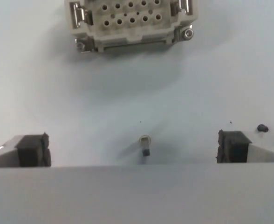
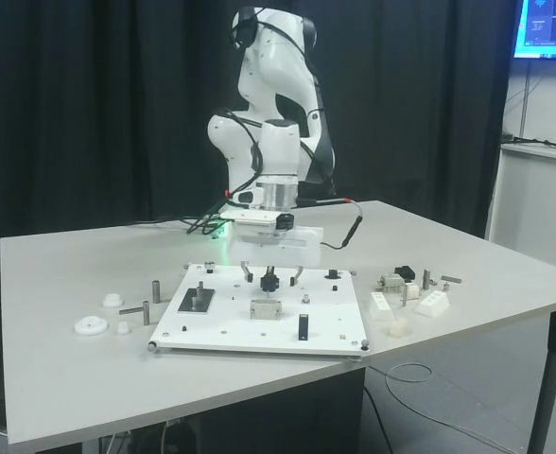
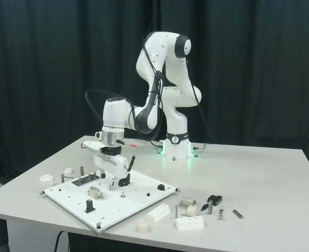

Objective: Remove square peg 1.

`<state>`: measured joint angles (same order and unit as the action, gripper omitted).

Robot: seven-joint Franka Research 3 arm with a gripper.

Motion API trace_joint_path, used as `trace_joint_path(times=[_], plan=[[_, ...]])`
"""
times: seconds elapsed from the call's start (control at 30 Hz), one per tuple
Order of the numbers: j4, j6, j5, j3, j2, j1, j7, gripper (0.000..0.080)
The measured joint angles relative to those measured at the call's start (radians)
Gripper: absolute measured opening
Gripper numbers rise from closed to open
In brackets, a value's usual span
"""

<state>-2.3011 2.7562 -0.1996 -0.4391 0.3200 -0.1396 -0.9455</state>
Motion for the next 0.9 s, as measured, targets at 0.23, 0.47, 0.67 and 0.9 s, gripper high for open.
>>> trace_joint_path(times=[0.23, 0.47, 0.67, 0.9], plan=[[0.002, 0.017, -0.061, 0.000, 0.015, 0.002, 0.071, 0.0800], [0.003, 0.040, -0.111, 0.001, 0.032, 0.002, 0.130, 0.0800], [0.005, 0.047, -0.144, 0.002, 0.044, 0.002, 0.160, 0.0800], [0.007, 0.048, -0.161, 0.003, 0.055, 0.002, 0.188, 0.0800]])
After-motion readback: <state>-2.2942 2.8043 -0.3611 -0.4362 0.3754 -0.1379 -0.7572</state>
